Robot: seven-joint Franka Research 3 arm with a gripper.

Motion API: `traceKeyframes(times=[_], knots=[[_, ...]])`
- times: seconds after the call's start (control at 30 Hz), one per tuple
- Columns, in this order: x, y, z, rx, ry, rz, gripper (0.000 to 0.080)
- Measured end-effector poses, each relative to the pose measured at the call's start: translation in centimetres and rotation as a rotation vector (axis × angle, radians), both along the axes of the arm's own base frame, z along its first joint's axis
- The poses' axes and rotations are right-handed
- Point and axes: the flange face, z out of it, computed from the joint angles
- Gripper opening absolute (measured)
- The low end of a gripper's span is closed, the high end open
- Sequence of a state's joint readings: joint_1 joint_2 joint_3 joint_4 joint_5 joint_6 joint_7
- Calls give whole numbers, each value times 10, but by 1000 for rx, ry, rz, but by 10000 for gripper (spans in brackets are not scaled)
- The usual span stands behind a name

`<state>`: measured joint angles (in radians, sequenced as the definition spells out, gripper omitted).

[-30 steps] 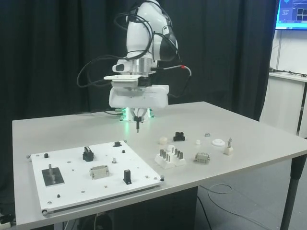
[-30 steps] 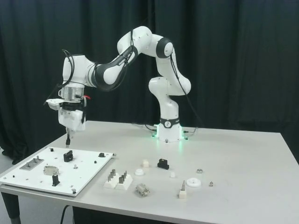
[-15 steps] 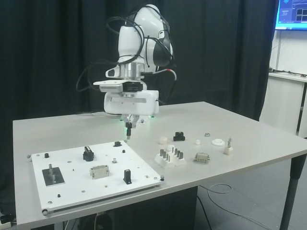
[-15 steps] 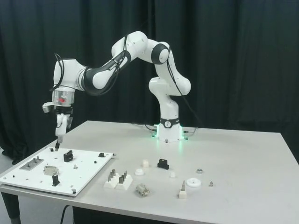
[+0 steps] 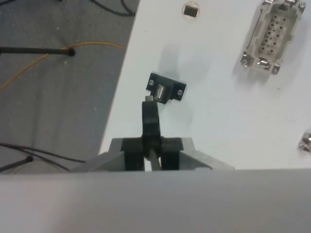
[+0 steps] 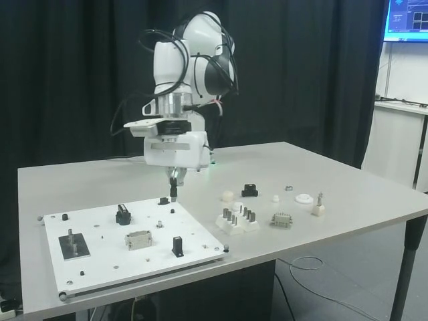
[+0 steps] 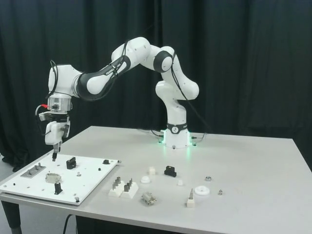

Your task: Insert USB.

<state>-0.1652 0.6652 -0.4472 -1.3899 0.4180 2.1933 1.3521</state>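
Fingers (image 5: 149, 162) clamped on black USB plug (image 5: 150, 124). Plug tip hovers just beside the black socket (image 5: 166, 89) on the white board (image 6: 200, 241), not inserted.

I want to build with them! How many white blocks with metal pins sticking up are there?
2. They stand side by side on the grey table: one block nearer the white board, the other block just beyond it. None seems hidden.

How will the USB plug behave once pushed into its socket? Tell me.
The USB plug looks rigid and short, so it probably won't flex. The gripper clamps only its rear, so it may pivot if misaligned. The socket seems fixed on the white board, likely unyielding.
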Motion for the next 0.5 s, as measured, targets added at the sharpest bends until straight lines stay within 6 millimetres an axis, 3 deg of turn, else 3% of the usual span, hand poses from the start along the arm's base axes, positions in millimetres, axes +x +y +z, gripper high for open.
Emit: traceKeyframes(times=[0.5], knots=[[3,-24,-11,104,12,-75,68]])
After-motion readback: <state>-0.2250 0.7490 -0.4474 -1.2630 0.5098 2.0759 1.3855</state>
